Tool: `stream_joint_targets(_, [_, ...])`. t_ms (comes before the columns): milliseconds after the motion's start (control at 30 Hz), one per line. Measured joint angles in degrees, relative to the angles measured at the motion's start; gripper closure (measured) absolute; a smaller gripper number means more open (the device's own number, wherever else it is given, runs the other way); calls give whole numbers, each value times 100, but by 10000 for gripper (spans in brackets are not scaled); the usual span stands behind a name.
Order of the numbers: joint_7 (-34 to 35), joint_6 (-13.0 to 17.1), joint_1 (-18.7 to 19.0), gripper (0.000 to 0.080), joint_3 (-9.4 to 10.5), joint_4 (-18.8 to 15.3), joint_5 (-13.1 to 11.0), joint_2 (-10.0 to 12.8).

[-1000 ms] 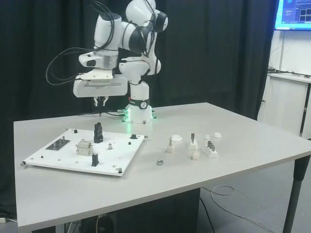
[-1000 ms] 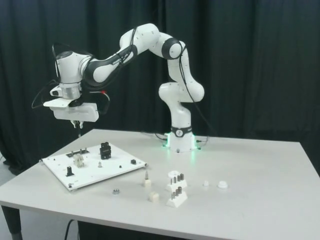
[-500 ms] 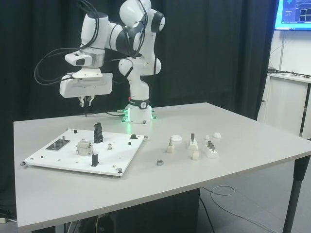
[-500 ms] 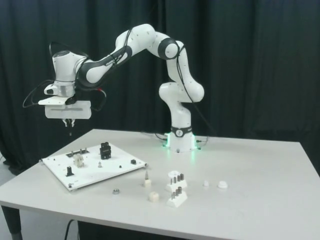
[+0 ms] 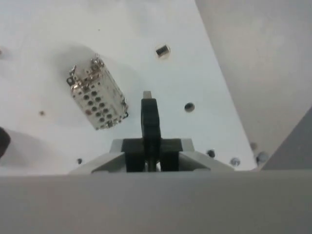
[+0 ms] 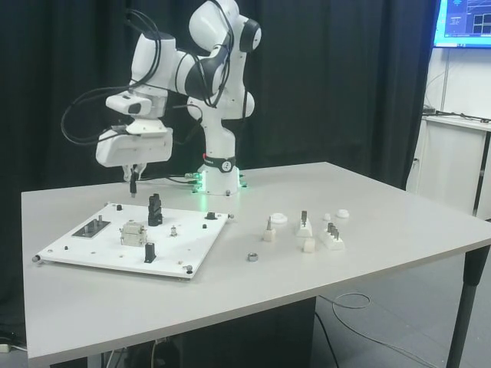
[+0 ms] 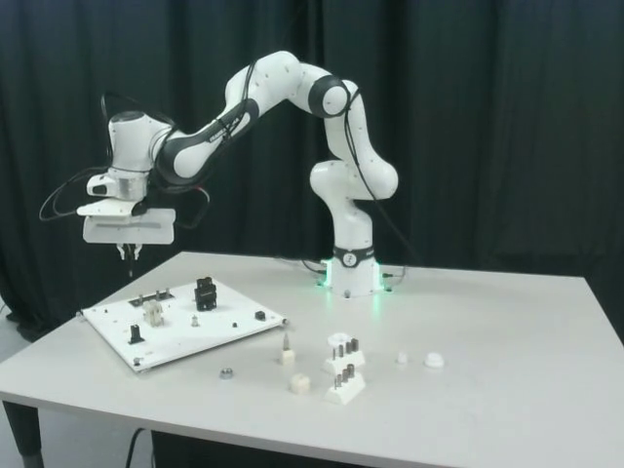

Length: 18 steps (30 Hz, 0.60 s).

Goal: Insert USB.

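Gripper [image 5: 150, 163] closed on the black USB plug [image 5: 149, 119], fingers pressed against its sides; the plug's metal tip points down, away from the wrist. Same gripper in the room views [image 6: 134, 170] [image 7: 127, 255]: it hangs in the air above the white board [image 6: 115, 249], over the board's far edge, not touching it. The plug [image 6: 133, 182] shows as a thin dark piece below the fingers.

Below the gripper in the wrist view: the board [image 5: 58, 53], and just beside the plug tip a multi-pin connector block [image 5: 96, 96], rectangular, with rows of holes, lying at an angle to the plug. A small metal stud [image 5: 162, 50] lies beyond the plug tip; a dark screw [image 5: 189, 107] lies just beside the tip on the side away from the block. More screws [image 5: 235, 161] near the board's edge. Bare grey worktop [image 5: 263, 58] past that edge.

Room views: on the board, nearer the camera than the gripper, a black upright fixture [image 6: 154, 210], a grey slotted plate [image 6: 91, 228], a pale block [image 6: 133, 232], a small black post [image 6: 149, 252]. Well apart from the gripper, on the worktop [image 6: 368, 253], a group of small white holders [image 6: 305, 228] and a metal ring [image 6: 251, 256]. Arm base [image 7: 353, 273] shows green lights.
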State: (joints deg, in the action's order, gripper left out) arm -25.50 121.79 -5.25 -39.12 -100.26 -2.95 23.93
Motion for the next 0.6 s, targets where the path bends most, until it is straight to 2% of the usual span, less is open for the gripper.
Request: stream_joint_targets(600, [-480, 491, -4, 742, 283, -18, -3, 454])
